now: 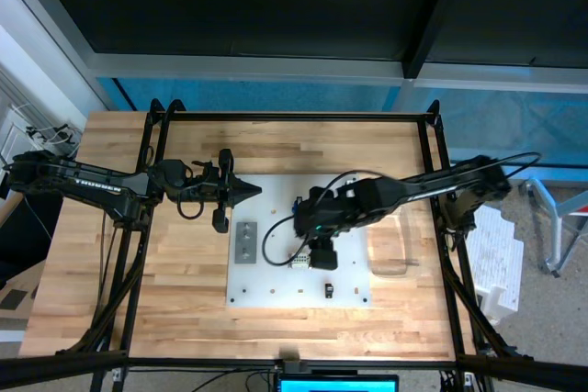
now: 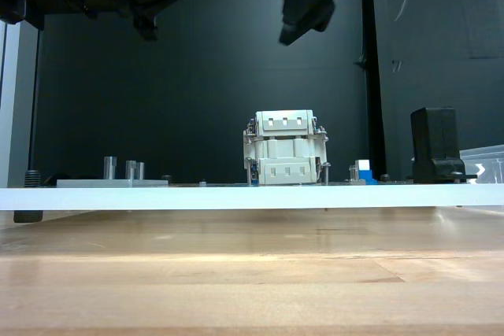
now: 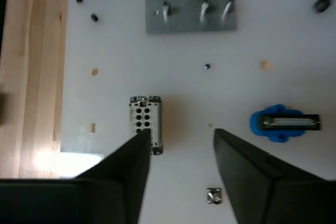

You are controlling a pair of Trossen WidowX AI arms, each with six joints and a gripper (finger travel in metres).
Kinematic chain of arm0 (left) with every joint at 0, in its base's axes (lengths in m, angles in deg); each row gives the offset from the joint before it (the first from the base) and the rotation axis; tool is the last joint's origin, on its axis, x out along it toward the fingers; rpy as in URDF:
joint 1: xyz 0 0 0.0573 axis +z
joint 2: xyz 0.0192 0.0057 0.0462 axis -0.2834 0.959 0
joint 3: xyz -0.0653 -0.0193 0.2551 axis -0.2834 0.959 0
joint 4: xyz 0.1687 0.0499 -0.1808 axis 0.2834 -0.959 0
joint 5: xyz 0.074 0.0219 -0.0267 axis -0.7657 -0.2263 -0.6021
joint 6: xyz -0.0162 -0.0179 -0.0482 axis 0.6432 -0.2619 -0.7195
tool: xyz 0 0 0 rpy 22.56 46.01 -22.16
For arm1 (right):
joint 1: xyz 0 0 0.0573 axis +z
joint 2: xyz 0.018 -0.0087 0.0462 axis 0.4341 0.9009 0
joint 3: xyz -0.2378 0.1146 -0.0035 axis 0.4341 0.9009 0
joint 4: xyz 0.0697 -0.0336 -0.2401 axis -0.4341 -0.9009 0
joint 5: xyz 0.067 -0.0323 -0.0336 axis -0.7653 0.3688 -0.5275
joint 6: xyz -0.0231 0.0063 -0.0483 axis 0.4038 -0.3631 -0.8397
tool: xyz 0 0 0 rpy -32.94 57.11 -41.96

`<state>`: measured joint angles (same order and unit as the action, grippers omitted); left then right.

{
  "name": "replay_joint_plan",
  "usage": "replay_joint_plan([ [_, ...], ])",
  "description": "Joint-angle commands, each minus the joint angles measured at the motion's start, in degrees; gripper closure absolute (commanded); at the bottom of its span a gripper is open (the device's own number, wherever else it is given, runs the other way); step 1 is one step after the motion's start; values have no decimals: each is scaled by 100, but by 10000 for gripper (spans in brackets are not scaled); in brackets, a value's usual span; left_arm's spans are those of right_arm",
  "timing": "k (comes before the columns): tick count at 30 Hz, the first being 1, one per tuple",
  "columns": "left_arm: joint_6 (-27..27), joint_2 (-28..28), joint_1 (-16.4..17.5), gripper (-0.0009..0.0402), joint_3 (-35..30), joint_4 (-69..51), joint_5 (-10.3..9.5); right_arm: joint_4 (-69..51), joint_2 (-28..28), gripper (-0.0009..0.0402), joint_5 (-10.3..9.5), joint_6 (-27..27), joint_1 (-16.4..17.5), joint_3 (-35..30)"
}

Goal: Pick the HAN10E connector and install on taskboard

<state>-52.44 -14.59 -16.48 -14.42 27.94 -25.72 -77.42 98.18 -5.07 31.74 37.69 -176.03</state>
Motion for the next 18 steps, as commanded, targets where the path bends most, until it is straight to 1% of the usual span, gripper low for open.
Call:
replay_joint_plan([
  [1,0,2,0,392,-2,2,2,409,-560,302,-4,-2,-142,584],
  [5,0,2,0,392,-2,2,2,1034,-1261,385,-17,-116,-369,1305],
  [6,0,2,0,392,-2,2,2,1202,-1429,400,-15,-170,-422,1488],
  [8,0,2,0,392,-2,2,2,1543,-1788,385,-17,-221,-553,1836],
  [11,0,2,0,392,-2,2,2,2127,-2262,395,-22,-400,-761,2334],
  [13,0,2,2,392,-2,2,2,2594,-2575,392,-20,-562,-890,2682],
  [18,0,2,0,392,-2,2,2,3779,-3211,393,-22,-776,-1176,3501],
])
